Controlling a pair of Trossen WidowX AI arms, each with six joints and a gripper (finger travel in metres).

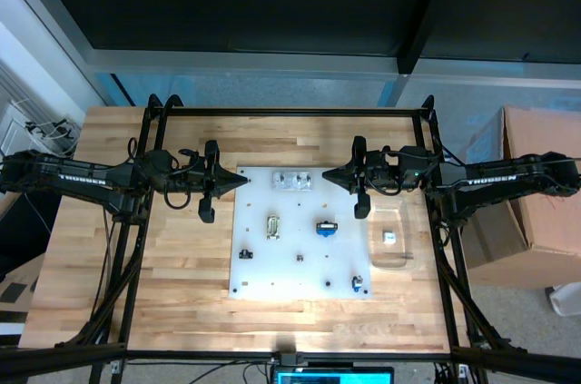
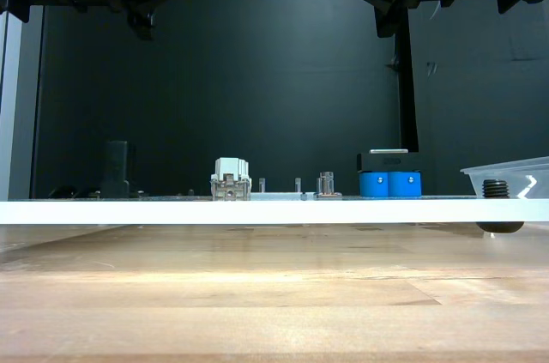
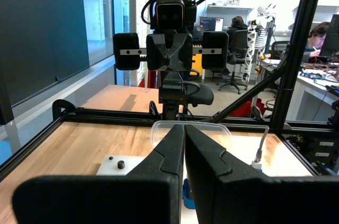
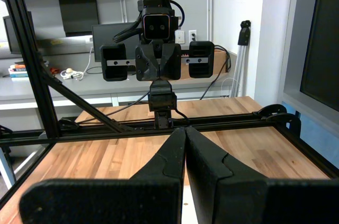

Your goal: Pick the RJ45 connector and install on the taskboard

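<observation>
Connector [image 3: 258, 156] at jack [image 1: 359, 284]; left pincer [image 1: 247, 182], right pincer [image 1: 325, 175] closed aloft; TROSSEN arms [image 1: 80, 179].

The right gripper [image 4: 185, 130] has its 2 fingers pressed together above the wooden table [image 4: 106, 156]. Across that table, beyond its black frame rail [image 4: 222, 121], the left gripper [image 4: 158, 65] faces it, fingers together too.

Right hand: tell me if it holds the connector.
No: the right hand is shut, fingers pressed together with nothing between them.
</observation>
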